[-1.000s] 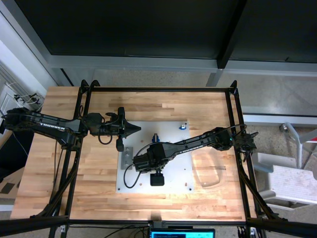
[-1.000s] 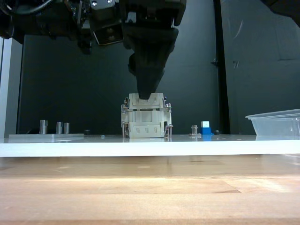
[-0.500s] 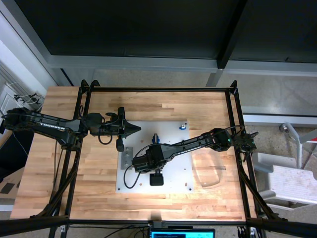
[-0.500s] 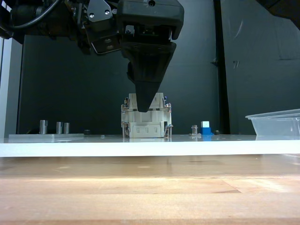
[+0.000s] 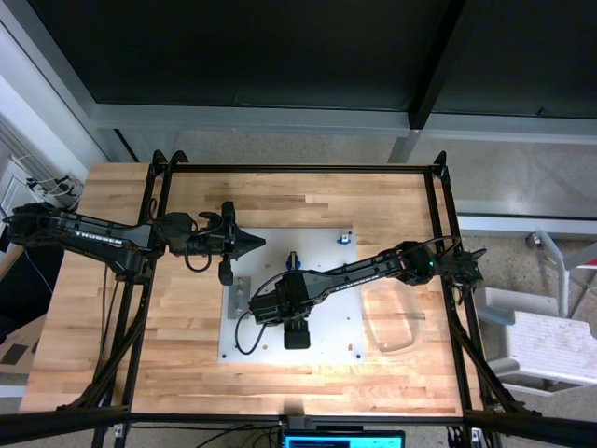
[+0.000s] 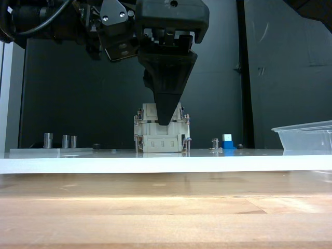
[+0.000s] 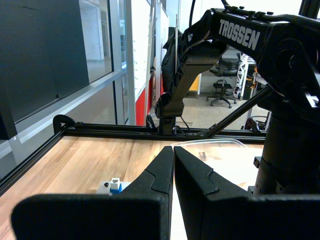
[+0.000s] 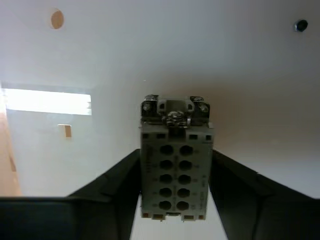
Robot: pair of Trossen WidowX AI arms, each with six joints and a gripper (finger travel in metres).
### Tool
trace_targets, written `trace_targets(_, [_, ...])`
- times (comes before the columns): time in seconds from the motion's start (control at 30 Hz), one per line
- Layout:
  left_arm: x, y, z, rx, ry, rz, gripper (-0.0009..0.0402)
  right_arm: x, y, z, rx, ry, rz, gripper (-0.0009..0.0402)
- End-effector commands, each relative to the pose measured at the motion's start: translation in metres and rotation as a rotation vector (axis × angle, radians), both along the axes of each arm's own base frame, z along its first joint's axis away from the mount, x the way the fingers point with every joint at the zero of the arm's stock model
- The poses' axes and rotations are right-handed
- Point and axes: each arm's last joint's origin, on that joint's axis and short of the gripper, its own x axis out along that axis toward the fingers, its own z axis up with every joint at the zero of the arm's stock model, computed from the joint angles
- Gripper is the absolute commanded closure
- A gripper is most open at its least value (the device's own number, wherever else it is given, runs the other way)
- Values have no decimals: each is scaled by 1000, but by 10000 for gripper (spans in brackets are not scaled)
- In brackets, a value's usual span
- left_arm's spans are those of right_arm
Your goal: Remove the HAN10-E connector and place it in the container
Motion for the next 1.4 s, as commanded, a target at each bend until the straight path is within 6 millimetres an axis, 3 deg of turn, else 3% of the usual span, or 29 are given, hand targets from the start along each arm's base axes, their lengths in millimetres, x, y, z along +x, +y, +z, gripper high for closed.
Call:
trace_targets(0.03, [0,0,0,0,-1,0,393,0,0,2,0,-11,7,276])
trace_targets(0.27, [0,0,0,0,-1,0,393,-2,-1,7,1,-17,13,335])
trace_targets(0.47, [0,0,0,0,-1,0,393,-4,-1,14,3,-27,14,362])
trace_targets(0.97, [0,0,0,0,-1,0,393,-19,-5,46,15,-74,16,366])
trace_targets(1.4, [0,0,0,0,-1,0,393,-63,-19,51,48,-153,-45,366])
